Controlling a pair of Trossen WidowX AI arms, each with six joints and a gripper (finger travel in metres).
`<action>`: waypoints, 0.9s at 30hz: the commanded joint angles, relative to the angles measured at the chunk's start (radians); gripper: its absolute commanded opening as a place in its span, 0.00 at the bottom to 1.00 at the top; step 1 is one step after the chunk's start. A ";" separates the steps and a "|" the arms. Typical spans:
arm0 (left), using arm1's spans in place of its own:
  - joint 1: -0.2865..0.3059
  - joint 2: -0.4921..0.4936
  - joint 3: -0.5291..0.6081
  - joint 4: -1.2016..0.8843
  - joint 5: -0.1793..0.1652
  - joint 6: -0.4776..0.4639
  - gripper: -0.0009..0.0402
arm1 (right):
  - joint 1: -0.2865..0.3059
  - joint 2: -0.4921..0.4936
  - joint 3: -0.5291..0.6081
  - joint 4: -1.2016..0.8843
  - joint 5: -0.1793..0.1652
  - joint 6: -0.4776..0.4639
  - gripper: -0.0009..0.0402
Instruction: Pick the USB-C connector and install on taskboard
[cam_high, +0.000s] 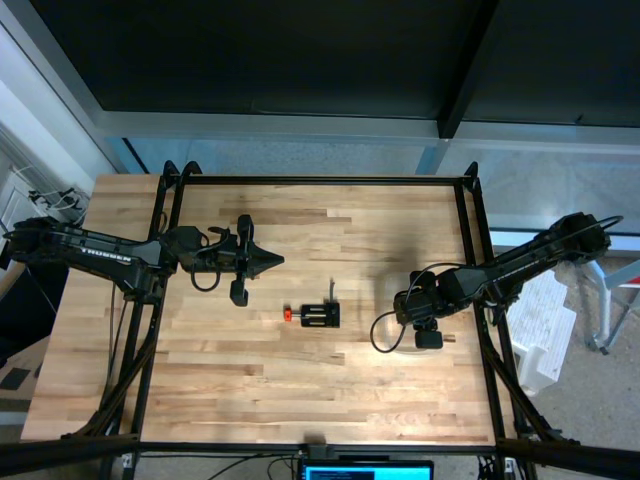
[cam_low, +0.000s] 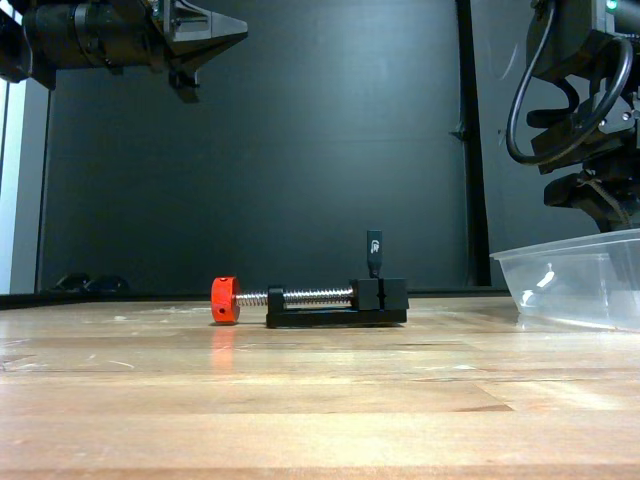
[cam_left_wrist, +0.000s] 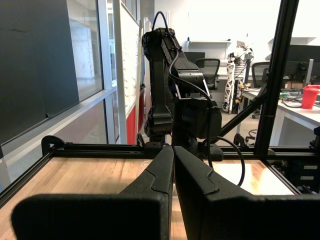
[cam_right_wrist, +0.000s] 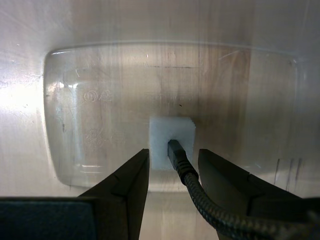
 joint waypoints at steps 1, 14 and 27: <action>0.000 0.000 0.000 0.000 0.000 0.000 0.02 | 0.000 0.000 0.001 0.000 0.001 0.000 0.30; 0.000 0.000 0.000 0.000 0.000 0.000 0.02 | 0.002 -0.010 0.001 0.005 0.004 0.010 0.19; 0.000 0.000 0.000 0.000 0.000 0.000 0.02 | 0.002 -0.012 0.001 -0.001 0.003 0.009 0.02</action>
